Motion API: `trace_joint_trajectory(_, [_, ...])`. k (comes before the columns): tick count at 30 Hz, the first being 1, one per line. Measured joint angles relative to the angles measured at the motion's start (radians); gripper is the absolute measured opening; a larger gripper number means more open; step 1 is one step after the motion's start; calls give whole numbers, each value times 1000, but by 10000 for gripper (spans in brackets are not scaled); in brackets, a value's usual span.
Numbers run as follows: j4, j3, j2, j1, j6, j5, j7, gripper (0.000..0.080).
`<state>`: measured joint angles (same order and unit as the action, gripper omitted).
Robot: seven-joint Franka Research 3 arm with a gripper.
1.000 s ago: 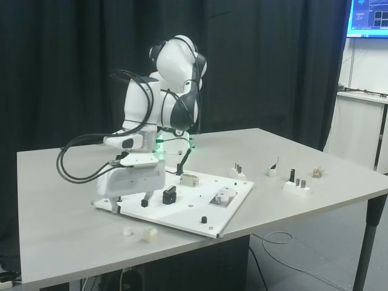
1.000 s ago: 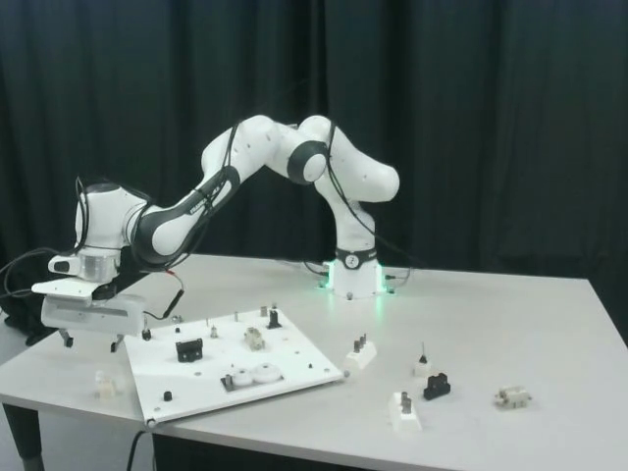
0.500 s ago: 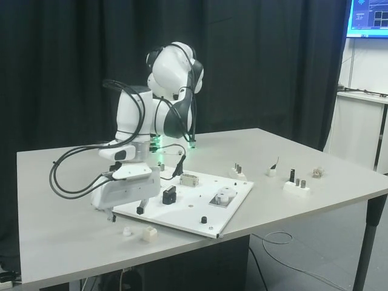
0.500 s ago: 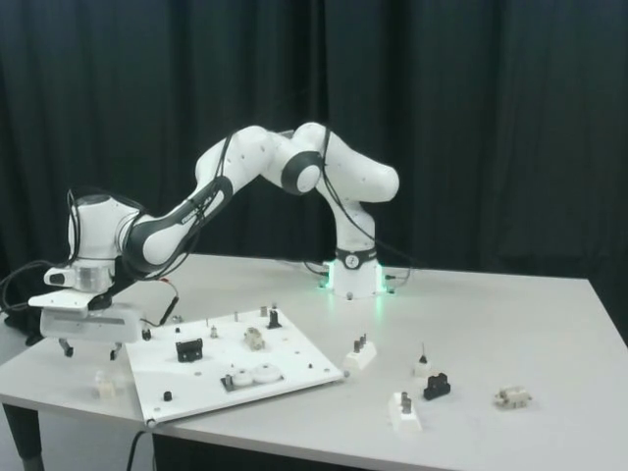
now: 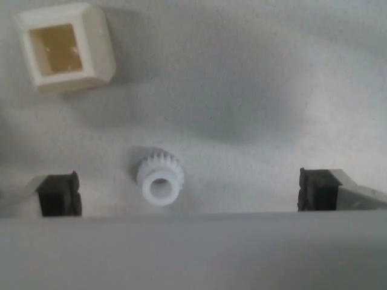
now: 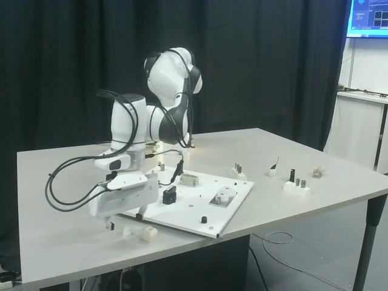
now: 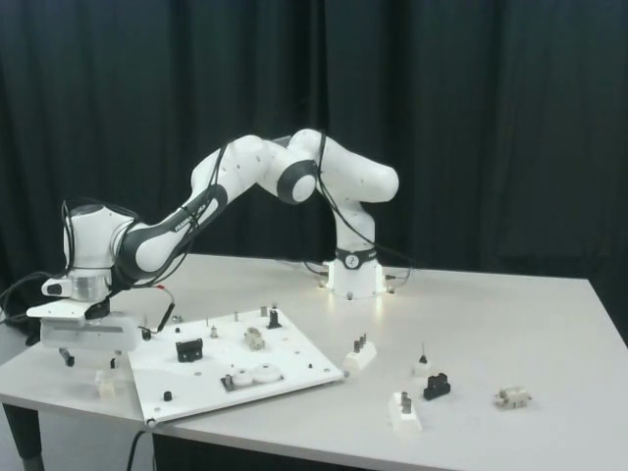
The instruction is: Pick small gear.
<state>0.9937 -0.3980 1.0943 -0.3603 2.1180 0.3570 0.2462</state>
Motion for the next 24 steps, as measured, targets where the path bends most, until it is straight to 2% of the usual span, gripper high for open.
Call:
trace_joint_trajectory(12, [-32, 0, 40, -13, -2, 29, 0, 800])
trace_joint_trajectory(24, [-42, 0, 63, -21, -2, 37, 1, 800])
